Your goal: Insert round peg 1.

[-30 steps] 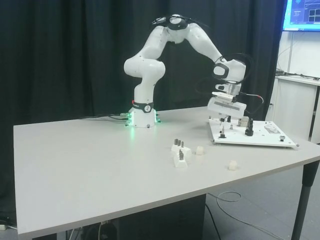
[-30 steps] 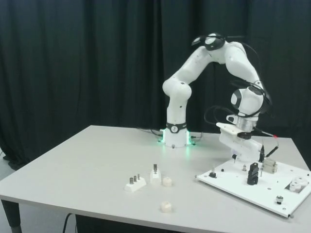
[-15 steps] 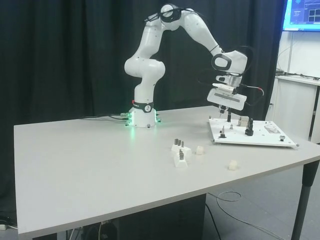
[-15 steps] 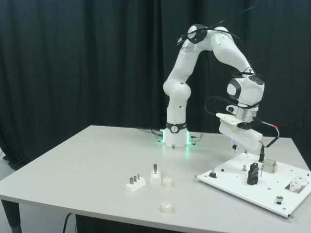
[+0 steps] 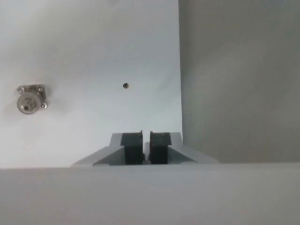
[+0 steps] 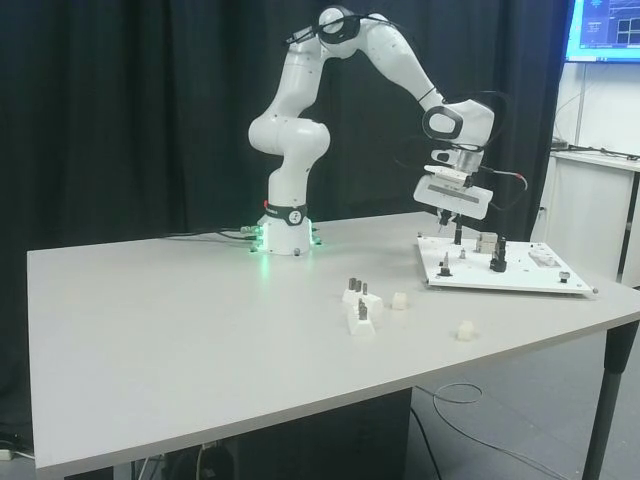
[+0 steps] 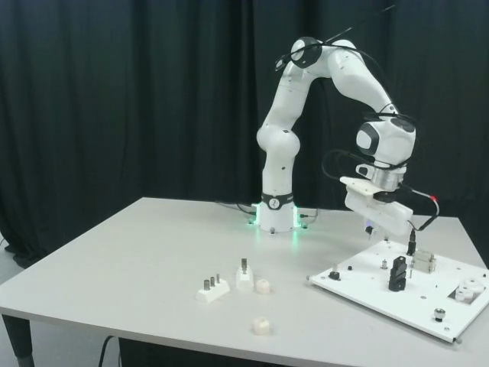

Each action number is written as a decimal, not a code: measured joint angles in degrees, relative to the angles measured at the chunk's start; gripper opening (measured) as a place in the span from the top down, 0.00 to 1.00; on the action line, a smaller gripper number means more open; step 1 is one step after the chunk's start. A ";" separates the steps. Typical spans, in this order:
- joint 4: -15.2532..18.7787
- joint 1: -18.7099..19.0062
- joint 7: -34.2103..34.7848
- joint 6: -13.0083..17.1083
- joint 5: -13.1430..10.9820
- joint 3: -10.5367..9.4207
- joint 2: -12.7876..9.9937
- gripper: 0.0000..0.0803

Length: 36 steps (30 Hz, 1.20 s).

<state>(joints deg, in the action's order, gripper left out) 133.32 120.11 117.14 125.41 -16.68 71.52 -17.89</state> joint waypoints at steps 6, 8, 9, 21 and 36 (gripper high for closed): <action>0.34 -0.05 0.59 0.03 0.00 -0.22 0.00 0.97; 0.47 -0.12 0.83 0.12 0.00 -0.37 0.00 0.97; 0.55 -0.16 0.92 0.22 0.00 -0.47 0.00 0.97; 3.39 -0.42 1.62 6.29 -0.58 -1.35 -0.01 0.97; 6.97 -0.42 1.61 13.02 -1.95 -1.53 -0.37 0.97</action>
<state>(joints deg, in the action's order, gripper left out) 140.29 119.69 118.75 138.44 -18.63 70.00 -18.27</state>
